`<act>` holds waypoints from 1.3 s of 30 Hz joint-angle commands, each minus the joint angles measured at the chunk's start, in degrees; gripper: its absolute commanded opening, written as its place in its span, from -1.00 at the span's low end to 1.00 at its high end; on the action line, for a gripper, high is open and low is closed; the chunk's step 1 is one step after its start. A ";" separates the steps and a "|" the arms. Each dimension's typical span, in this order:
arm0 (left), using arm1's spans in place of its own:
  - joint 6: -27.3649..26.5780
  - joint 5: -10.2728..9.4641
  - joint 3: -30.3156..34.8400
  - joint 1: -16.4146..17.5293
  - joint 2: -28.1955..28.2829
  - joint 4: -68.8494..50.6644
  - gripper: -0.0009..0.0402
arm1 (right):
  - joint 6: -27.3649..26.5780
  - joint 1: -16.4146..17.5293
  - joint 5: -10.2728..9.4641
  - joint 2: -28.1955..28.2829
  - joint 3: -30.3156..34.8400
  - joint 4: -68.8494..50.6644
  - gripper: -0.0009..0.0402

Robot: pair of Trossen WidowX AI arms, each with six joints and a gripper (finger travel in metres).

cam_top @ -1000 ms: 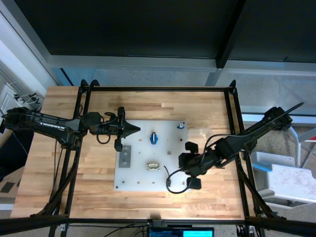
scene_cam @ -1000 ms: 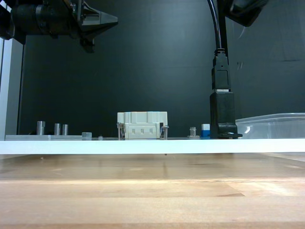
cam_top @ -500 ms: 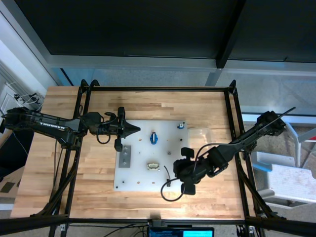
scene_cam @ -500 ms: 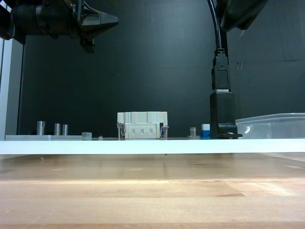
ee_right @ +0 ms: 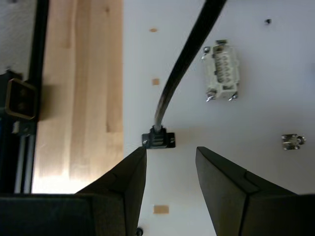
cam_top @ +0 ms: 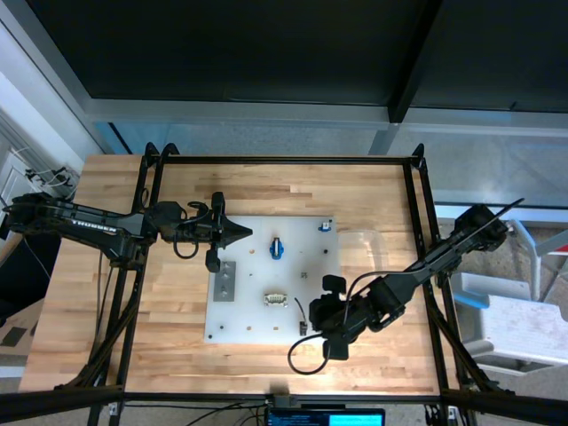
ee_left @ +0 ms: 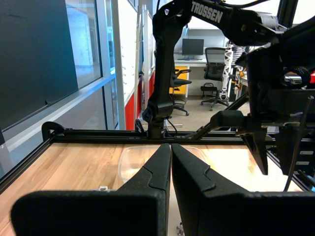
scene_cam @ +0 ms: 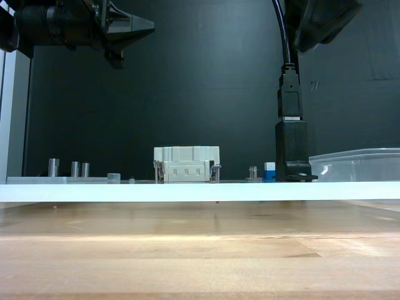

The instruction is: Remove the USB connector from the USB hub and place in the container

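The right hand (ee_right: pixel 170 156) hangs over the near right part of the white board (cam_top: pixel 240 328), pointing down, its two fingers spread wide and holding nothing. In the right wrist view, the USB hub (ee_right: pixel 158 140) sits on the board just beyond the gap between those fingers, not touched by either. The USB connector (scene_cam: pixel 289 100) stands upright, plugged into the top of the hub. Its thin black cable rises past the hand, then curls in a loop over the board's near edge onto the table (cam_top: pixel 106 302). The container (cam_top: pixel 359 244) rests on the table just beside the board's far right side, well apart from the hub. The left hand (cam_top: pixel 240 232) hovers above the board's far left edge, its fingers pressed together with nothing between them. A beige connector (cam_top: pixel 275 300) stands near the board's middle.
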 commanded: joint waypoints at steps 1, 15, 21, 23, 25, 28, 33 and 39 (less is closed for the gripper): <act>0.02 0.02 0.00 0.00 0.00 0.02 -0.95 | 0.02 -0.07 0.13 1.03 0.17 1.57 -0.28; 0.02 0.02 0.00 0.00 0.00 0.02 -0.95 | -0.28 -0.09 -0.26 4.76 0.17 4.85 -0.28; 0.02 0.02 0.00 0.02 0.00 0.02 -0.95 | -0.28 -0.22 -0.28 5.75 0.11 5.11 -0.28; 0.02 0.02 0.00 0.00 0.00 0.02 -0.95 | -0.15 -0.24 -0.33 6.23 0.07 5.09 -0.28; 0.02 0.02 0.00 0.00 0.02 0.00 -0.95 | -0.15 -0.26 -0.31 6.67 0.07 5.18 -0.28; 0.02 0.02 0.00 0.00 0.00 0.02 -0.95 | -0.17 -0.37 -0.28 6.97 0.07 5.46 -0.30; 0.02 0.02 0.00 0.02 0.00 0.02 -0.95 | -0.20 -0.61 -0.31 7.08 0.07 5.44 -0.45; 0.02 0.02 0.00 0.00 0.00 0.02 -0.95 | -0.17 -0.72 -0.28 7.08 0.04 5.40 -0.67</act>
